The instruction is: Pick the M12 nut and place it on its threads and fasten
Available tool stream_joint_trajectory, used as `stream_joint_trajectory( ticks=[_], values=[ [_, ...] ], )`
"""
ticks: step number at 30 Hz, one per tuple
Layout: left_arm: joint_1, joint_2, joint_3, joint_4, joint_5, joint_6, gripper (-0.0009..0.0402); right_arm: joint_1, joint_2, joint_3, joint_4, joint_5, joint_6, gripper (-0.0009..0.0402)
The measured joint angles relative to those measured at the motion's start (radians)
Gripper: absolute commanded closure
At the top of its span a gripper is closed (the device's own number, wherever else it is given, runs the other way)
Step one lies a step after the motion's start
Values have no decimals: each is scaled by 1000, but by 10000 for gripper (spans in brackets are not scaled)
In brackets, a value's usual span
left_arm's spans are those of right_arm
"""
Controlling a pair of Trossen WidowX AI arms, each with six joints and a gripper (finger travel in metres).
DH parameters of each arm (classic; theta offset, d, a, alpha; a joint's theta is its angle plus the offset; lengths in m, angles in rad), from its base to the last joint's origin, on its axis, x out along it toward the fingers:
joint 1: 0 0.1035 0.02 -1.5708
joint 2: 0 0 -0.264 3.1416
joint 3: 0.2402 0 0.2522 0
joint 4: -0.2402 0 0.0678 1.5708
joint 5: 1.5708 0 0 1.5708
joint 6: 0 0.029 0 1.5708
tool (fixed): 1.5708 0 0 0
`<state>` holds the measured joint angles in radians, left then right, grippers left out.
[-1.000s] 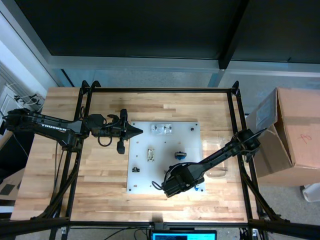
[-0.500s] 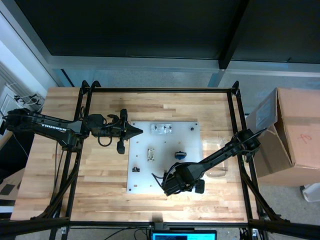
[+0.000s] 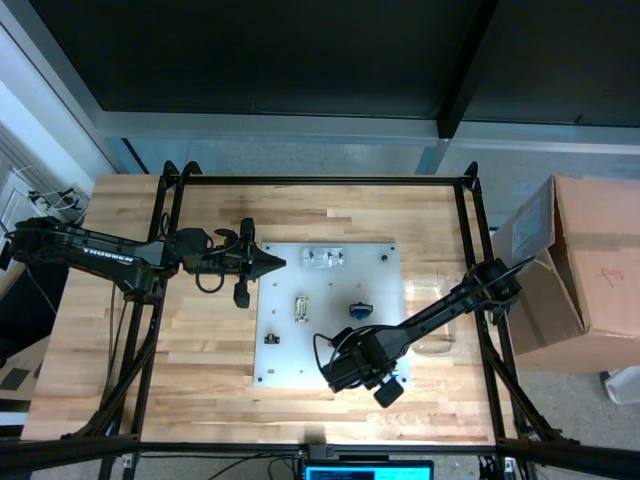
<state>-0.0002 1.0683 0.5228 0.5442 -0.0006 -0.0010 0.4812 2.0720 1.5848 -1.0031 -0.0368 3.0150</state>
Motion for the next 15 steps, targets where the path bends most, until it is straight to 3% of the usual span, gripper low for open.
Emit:
stream_joint_trajectory(
  ticks=[4,15],
  values=[
    [0,0,0,0,0,0,393,3,0,0,1,3,129,393],
    [0,0,0,0,0,0,393,6,0,0,5,-2,129,393]
  ],
)
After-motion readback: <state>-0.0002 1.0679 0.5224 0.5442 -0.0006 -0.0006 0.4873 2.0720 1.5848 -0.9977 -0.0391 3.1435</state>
